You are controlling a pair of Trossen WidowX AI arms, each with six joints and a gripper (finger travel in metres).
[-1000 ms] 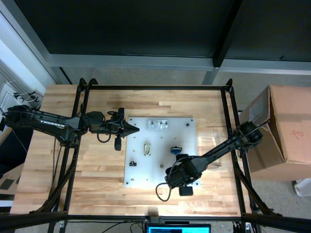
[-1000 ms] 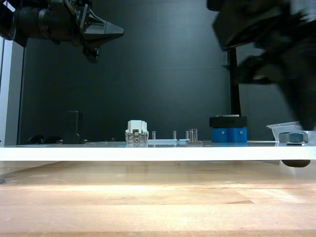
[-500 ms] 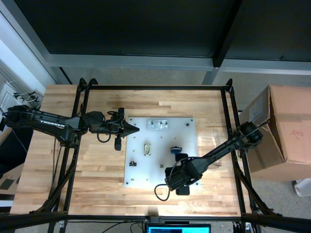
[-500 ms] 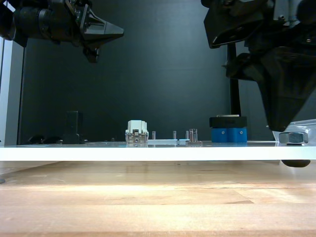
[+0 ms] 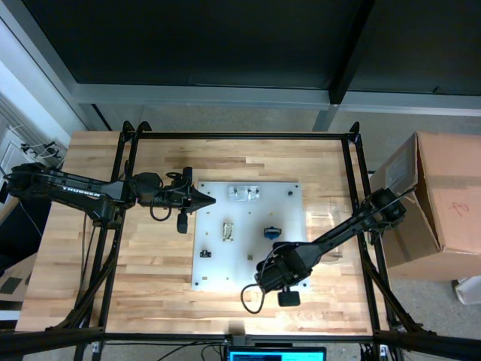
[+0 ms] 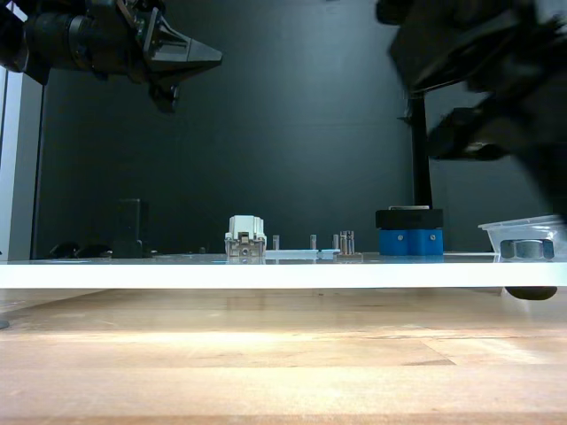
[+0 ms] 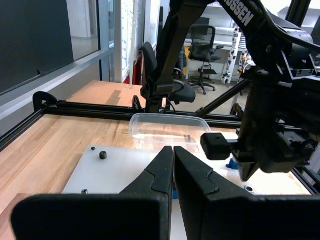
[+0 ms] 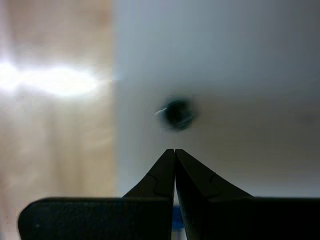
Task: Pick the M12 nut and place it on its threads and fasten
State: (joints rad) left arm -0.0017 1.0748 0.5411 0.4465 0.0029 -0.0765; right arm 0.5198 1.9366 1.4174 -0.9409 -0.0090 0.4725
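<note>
Silver nut, maybe seated, right tool above, left tool aloft

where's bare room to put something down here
Bare table near-left, between left arm and near edge; bare board before the white connector. Crowded near-right: right gripper, shut, over the M12 nut on its stud. At board's far-left edge, left gripper, shut.

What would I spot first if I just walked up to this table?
Probably the two black arms: the left gripper hangs shut, high over the left edge of the white board, and the right gripper, shut on nothing, hovers over its near right edge. Below it the small silver nut sits free of both, seemingly on its stud.
</note>
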